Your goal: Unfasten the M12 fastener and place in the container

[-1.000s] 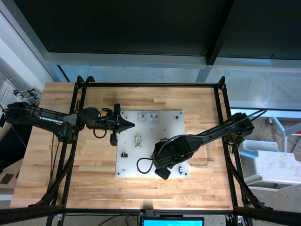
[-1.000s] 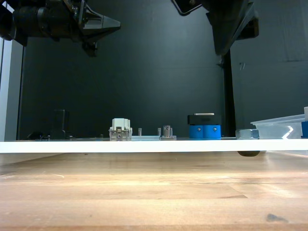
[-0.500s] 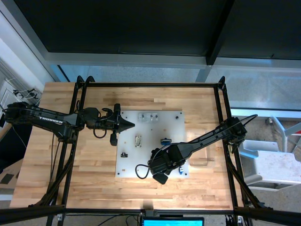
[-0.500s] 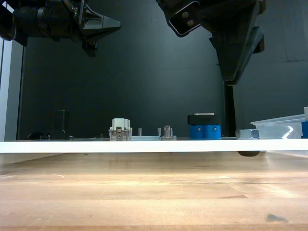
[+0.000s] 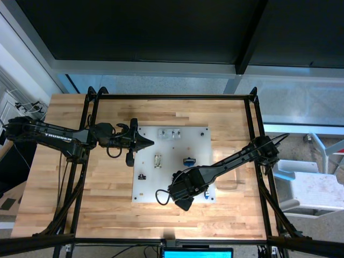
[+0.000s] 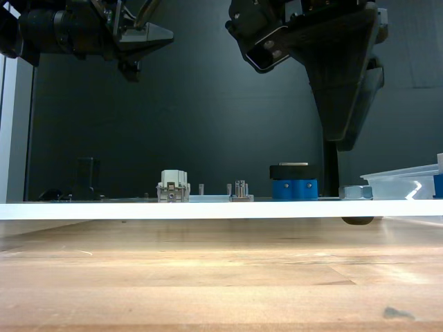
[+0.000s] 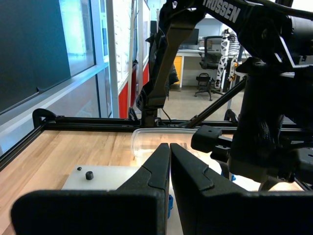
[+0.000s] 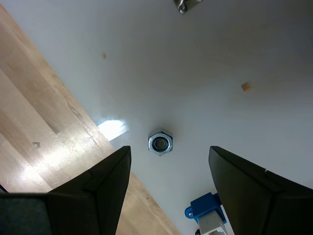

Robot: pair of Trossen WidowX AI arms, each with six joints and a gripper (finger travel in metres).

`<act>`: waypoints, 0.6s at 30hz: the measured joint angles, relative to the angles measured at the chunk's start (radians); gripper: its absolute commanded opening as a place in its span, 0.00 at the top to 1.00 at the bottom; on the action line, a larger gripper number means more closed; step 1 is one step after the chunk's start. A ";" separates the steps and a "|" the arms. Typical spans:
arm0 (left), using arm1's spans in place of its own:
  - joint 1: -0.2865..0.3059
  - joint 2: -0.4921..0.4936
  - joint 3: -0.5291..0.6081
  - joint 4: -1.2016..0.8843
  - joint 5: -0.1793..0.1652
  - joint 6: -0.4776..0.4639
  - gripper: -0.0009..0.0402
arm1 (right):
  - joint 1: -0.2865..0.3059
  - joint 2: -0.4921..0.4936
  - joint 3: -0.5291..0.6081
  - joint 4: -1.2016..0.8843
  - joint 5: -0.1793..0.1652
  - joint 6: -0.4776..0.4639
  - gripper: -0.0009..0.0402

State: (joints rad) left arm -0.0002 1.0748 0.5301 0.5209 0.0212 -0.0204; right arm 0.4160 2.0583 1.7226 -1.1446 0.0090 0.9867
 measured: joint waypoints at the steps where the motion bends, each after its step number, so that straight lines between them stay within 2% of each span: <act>1: 0.000 0.000 0.000 0.002 0.000 0.000 0.98 | 0.001 0.005 0.000 -0.004 -0.002 -0.002 0.42; 18: 0.000 0.000 0.000 0.000 0.000 0.000 0.98 | 0.010 0.070 0.000 0.008 0.002 -0.054 0.42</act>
State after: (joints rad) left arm -0.0002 1.0748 0.5297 0.5209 0.0216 -0.0208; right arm 0.4255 2.1284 1.7226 -1.1370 0.0105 0.9329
